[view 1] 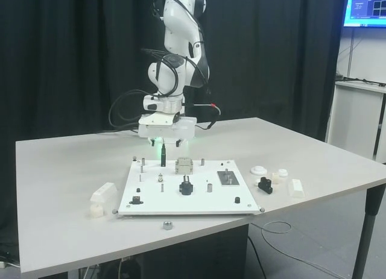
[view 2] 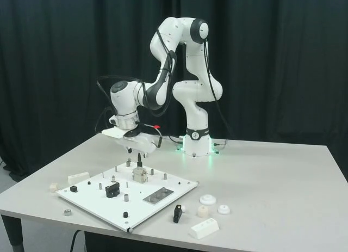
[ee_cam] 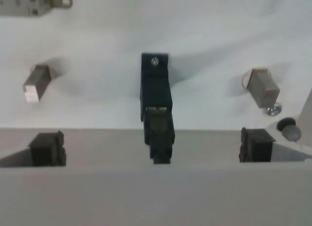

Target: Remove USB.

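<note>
While my tool [view 1: 163, 147] hangs over the far side of the white board [view 1: 181, 202], its fingers are clamped on the black USB plug [ee_cam: 157, 101], which points straight down just above the board. Beyond it stands a grey metal block [view 1: 184, 166]. Farther off, white parts [view 1: 295, 187] lie on the bench [view 1: 313, 152].

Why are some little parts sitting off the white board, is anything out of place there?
Nothing looks spilled or broken. Several small parts lie loose on the grey table beside the white board, and a nut sits near the front edge. The gripper hangs over the board's back edge.
</note>
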